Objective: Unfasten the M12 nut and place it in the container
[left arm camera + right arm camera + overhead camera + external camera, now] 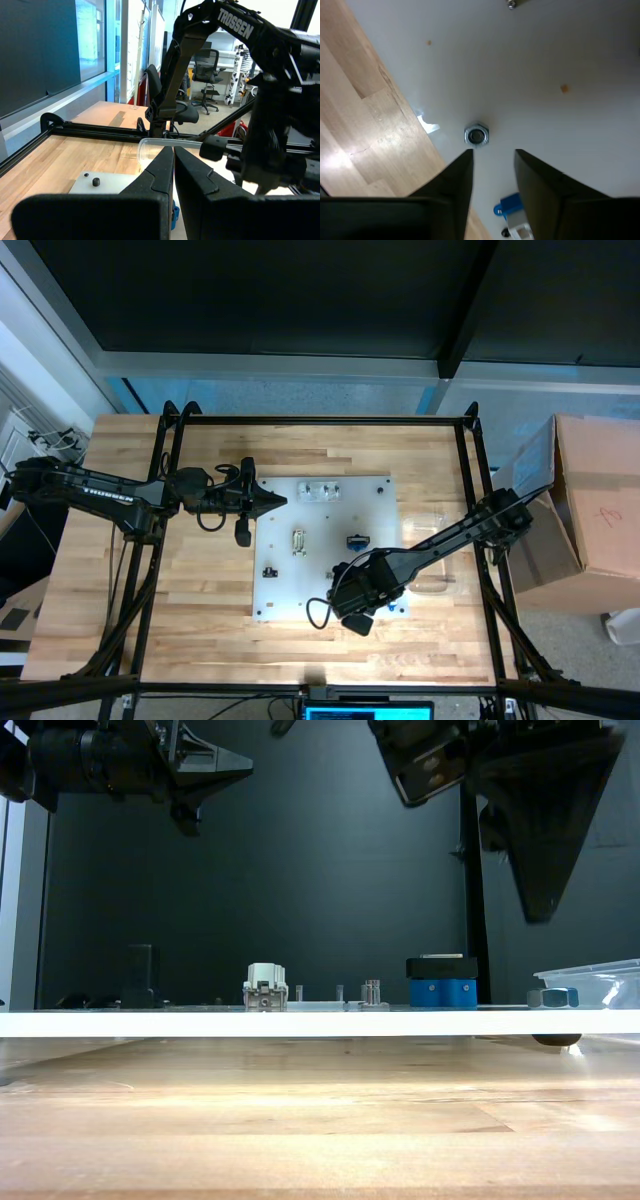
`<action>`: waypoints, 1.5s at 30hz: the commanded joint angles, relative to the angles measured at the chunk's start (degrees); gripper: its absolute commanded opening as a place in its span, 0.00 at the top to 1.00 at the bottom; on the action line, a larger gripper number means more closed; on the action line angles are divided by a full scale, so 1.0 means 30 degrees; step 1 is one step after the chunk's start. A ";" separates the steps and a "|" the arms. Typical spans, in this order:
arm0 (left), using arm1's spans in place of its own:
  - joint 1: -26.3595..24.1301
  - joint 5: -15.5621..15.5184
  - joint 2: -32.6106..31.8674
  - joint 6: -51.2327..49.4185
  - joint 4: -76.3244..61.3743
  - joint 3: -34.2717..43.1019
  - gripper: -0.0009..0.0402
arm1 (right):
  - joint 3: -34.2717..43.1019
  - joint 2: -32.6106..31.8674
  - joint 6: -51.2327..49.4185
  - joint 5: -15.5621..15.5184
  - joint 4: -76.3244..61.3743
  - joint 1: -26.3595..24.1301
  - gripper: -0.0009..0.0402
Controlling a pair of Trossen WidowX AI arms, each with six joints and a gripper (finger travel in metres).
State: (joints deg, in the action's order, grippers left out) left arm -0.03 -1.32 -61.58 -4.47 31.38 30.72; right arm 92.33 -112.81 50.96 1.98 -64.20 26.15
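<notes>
The small silver nut [476,135] sits low on the white board [545,65], its dark centre showing the stud's end; it is on its stud with no ribs showing. At table height the nut [553,997] stands in front of the clear container [600,978]. My right gripper [492,155] hangs well above the nut, open, with nothing between its fingers [455,185]. From above, the right gripper [352,598] covers the nut. My left gripper [275,500] hovers high over the board's far left side, shut and empty [173,165].
The clear container [425,522] lies at the board's right edge, partly under the right arm. A blue block [441,988], a grey connector [265,990] and a small silver post [372,992] stand on the board. A cardboard box [590,500] sits off the table's right side.
</notes>
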 commanded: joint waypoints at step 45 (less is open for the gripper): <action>0.0007 0.0000 -0.0007 0.0000 0.0000 0.0000 0.98 | -0.0787 -0.1683 -0.2543 0.0175 0.1851 0.0240 0.98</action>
State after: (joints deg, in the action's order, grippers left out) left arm -0.03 -1.32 -61.58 -4.49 31.35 30.72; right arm 89.95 -117.89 44.40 2.37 -58.65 26.89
